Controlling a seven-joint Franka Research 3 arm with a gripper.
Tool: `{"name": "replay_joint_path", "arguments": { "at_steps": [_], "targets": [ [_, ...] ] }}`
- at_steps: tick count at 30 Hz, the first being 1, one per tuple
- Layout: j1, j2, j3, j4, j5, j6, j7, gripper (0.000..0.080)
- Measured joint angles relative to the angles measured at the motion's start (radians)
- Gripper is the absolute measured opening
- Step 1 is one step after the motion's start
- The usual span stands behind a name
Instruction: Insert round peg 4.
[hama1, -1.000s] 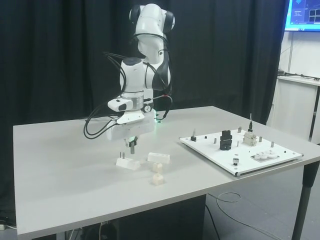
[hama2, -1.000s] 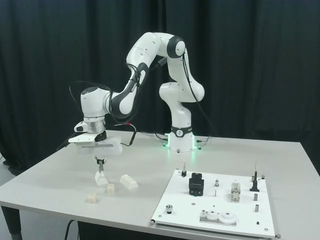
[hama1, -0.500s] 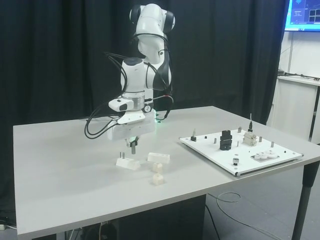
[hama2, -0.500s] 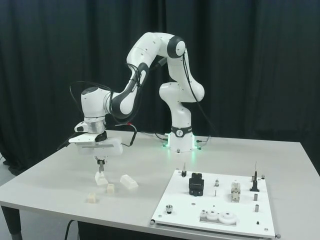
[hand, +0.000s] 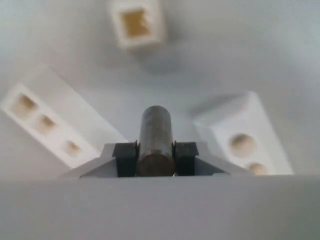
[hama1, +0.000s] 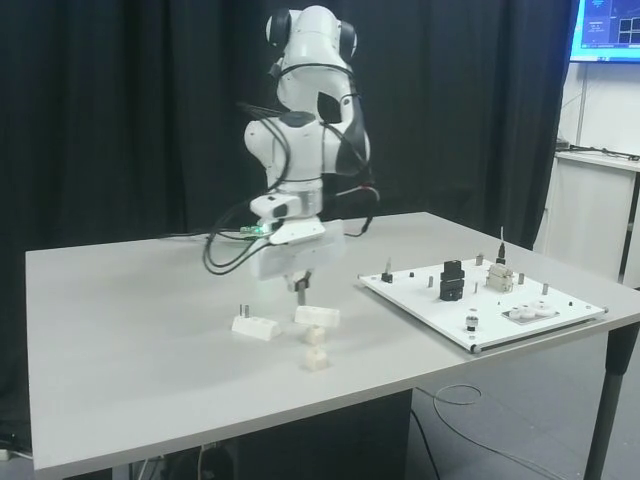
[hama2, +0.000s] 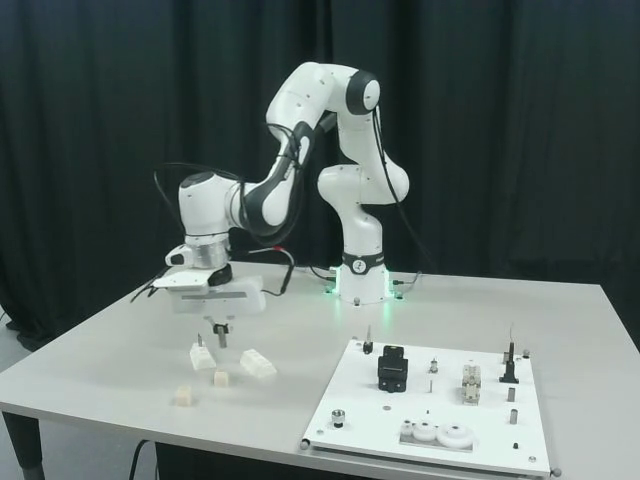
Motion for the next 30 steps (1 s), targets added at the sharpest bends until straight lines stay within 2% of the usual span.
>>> {"name": "replay_joint_path", "arguments": {
  "at_steps": [12,30],
  "targets": [
    [0.145,-0.013,0.001,0.002,0.008,-0.002,0.168,0.0152],
    [0.323,0.000,0.039,0.010,0.007,0.077,0.414,0.0152]
  ]
}}
